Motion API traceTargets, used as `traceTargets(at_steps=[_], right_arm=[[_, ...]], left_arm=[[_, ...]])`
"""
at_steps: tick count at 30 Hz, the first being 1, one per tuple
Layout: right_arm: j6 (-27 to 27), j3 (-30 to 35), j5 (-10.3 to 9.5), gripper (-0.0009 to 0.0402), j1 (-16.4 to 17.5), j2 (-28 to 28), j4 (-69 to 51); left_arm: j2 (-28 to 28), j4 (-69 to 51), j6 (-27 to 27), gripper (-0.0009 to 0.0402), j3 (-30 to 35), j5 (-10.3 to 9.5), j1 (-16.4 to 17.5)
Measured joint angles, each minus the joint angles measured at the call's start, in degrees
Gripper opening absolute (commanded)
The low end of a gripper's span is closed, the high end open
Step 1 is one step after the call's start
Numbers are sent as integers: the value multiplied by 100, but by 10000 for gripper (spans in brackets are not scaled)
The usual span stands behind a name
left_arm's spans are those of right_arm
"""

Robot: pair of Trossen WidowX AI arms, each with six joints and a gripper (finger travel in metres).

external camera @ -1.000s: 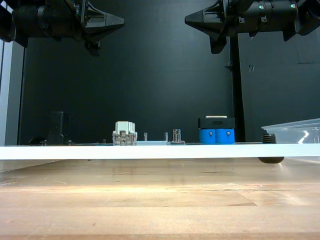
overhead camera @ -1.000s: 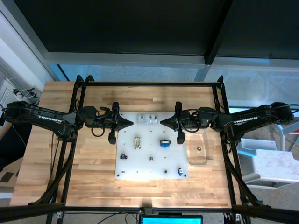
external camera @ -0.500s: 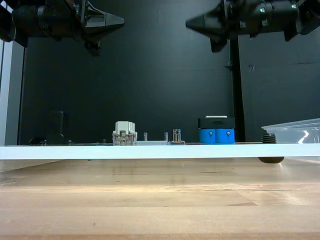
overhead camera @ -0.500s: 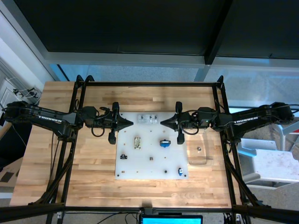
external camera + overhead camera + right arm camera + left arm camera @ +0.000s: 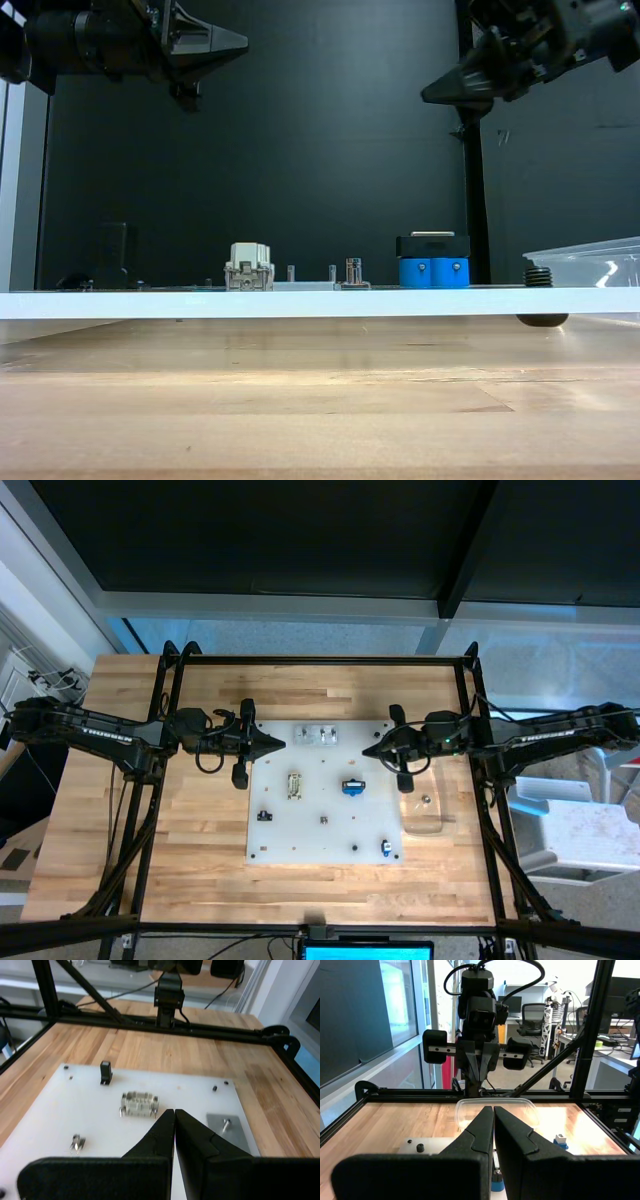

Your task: Pick the M12 fastener and fasten on the M12 threads

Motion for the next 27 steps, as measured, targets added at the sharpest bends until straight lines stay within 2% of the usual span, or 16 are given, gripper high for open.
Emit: traceTargets(at_steps=[3, 5, 7, 12, 16, 21, 27], right_arm=[[-299, 160, -380, 0, -2, -173, -769], [-470, 385, -518, 0, 0, -181, -1342], [-516, 645, -573, 0, 2, -153, -1980], [-1073, 1237, -581, 0, 2, -63, -3700], [-2022, 1523, -564, 0, 13, 26, -4975], [-3077, 1626, -522, 0, 28, 181, -6196], [-3906, 1626, -455, 0, 79, 417, -7053]], left_arm=[[2, 0, -2, 0, -2, 0, 0], [2, 0, -2, 0, -2, 0, 0], [2, 0, 0, 0, 0, 0, 0], [0, 0, -2, 0, 0, 0, 0], [2, 0, -2, 0, -2, 0, 0], [2, 0, -2, 0, 0, 0, 0], [2, 0, -2, 0, -2, 0, 0]])
